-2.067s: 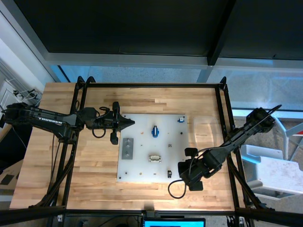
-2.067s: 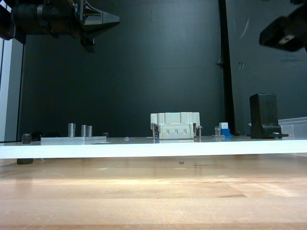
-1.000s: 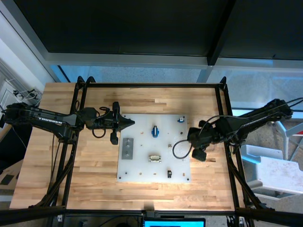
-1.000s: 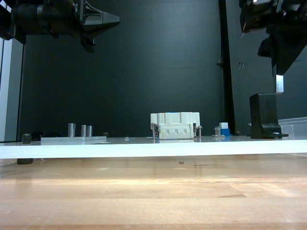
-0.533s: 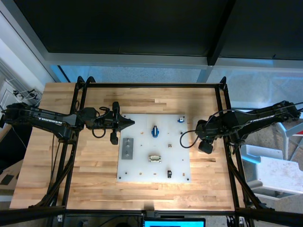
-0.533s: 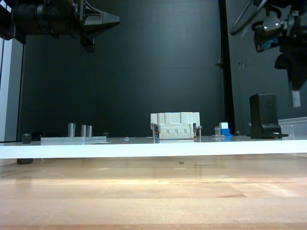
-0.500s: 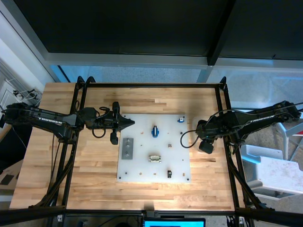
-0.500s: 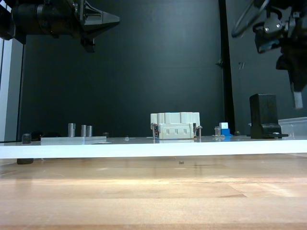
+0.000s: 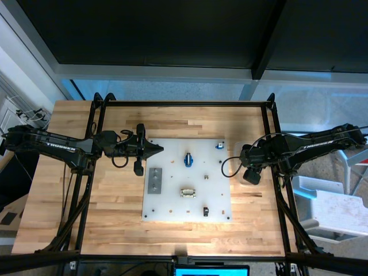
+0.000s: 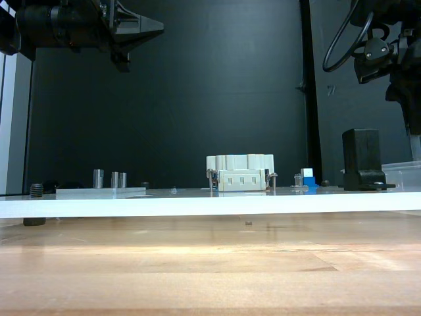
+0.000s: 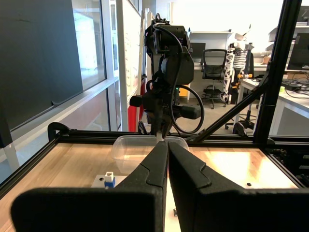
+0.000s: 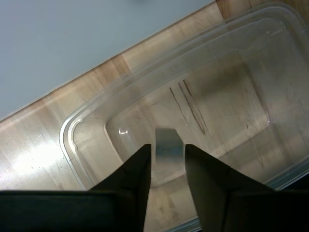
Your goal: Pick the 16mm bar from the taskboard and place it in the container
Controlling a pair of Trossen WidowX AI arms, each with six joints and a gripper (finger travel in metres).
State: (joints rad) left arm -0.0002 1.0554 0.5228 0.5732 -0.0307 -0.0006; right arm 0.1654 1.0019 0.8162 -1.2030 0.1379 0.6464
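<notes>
My right tool (image 12: 168, 150) is clenched on the 16mm bar (image 12: 169, 141). The short grey stub sits between the two dark fingers (image 12: 135, 181) and touches both of them. The tool points down into the container (image 12: 91, 123), so the bar hangs over the clear floor of this tray, near a rounded corner on the side toward the taskboard (image 12: 96, 38). I cannot tell if the lower end of the bar touches the floor of the tray. Through the plastic I see the wood of the counter (image 12: 34, 150).

From above, the container stands on the counter just beside the right edge of the taskboard, and my right arm covers most of it. Several parts stand on the white panel. The grey metal block (image 9: 155, 179) is near its left edge and the blue fitting (image 9: 188, 159) is toward its far side. The white connector (image 9: 187, 192) is about in the middle, and the small black part (image 9: 206, 211) is close to the near edge.

My left tool (image 9: 156, 149) hovers high above the far left corner of the taskboard, well apart from the container, and it points to the right. Its two fingers are pressed together and they hold nothing.
</notes>
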